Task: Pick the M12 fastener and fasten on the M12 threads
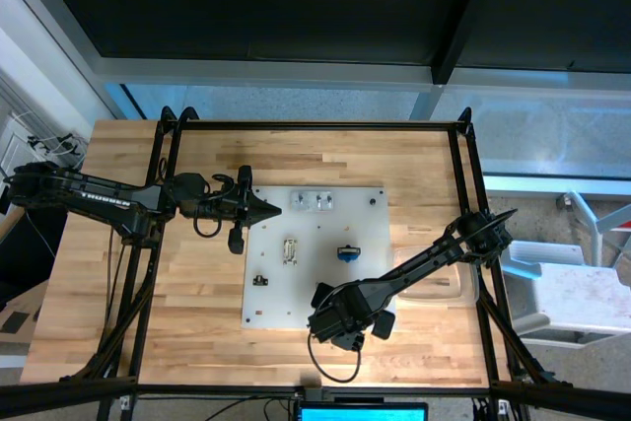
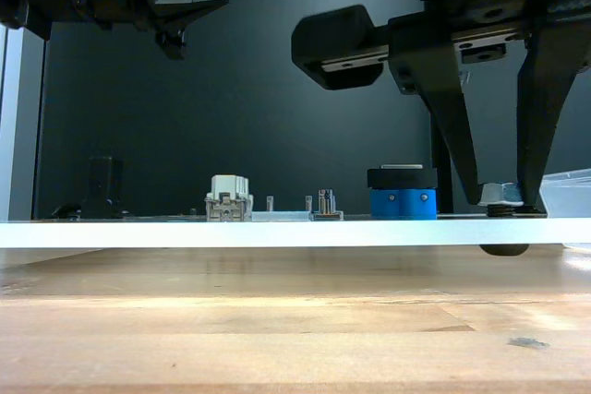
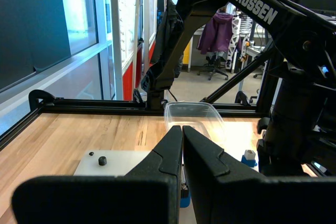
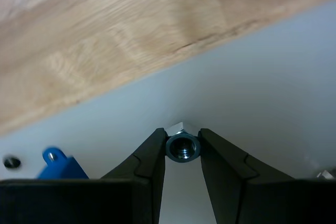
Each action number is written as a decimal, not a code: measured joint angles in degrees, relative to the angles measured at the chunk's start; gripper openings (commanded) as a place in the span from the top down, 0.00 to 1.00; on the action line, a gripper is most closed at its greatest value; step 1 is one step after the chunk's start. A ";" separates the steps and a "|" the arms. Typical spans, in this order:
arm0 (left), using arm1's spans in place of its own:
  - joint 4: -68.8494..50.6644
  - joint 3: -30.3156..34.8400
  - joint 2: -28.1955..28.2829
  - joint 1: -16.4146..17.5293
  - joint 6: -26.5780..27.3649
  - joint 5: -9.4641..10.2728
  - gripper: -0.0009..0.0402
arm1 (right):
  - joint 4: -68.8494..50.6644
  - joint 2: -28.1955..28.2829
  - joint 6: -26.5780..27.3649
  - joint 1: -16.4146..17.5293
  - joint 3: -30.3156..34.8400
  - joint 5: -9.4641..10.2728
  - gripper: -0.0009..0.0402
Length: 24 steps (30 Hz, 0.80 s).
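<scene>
M12 nut clamped between right gripper fingers, apparently resting atop black stud, so start threading: next move needs aligned clockwise turns; left gripper, fingers together, hovers well left of stud

L gripper closed, high at left; R gripper low, tight on nut.

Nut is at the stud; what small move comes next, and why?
Probably twist the right gripper to start threading: it pinches the M12 nut atop the stud, whose ribs show bare below. The left gripper hangs shut over the far-left edge of the board.
</scene>
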State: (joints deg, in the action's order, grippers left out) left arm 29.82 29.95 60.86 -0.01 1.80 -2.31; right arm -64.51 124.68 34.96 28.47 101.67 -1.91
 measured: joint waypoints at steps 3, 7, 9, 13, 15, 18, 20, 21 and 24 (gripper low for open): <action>0.04 0.00 0.00 0.00 0.02 0.00 0.98 | 0.02 -0.15 -7.82 -0.02 -0.02 0.02 0.95; 0.02 0.00 0.00 0.00 0.00 0.00 0.98 | -0.07 -0.24 -20.00 -0.07 -0.04 0.02 0.95; 0.02 -0.02 -0.02 0.00 0.00 0.00 0.98 | -0.13 -0.24 -27.43 -0.09 -0.04 0.02 0.95; 0.02 0.00 0.00 0.00 0.00 0.00 0.98 | -0.20 -0.26 -41.18 -0.15 -0.02 0.07 0.95; 0.02 0.00 0.00 0.00 0.02 0.00 0.98 | -0.22 -0.31 -47.74 -0.17 -0.02 0.07 0.95; 0.02 -0.02 0.00 0.00 0.00 0.00 0.98 | -0.31 -0.31 -58.82 -0.20 -0.02 0.09 0.95; 0.02 -0.02 0.00 0.00 0.02 0.00 0.98 | -0.35 -0.33 -65.51 -0.20 -0.02 0.09 0.95; 0.02 0.00 0.00 0.00 0.00 0.00 0.98 | -0.35 -0.33 -68.39 -0.22 -0.02 0.11 0.95; 0.02 0.00 0.00 0.00 0.00 0.02 0.98 | -0.37 -0.33 -75.10 -0.24 -0.02 0.11 0.95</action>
State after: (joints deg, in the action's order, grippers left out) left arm 29.85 29.95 60.86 -0.01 1.80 -2.28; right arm -64.88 124.36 -40.14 28.23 101.65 -1.80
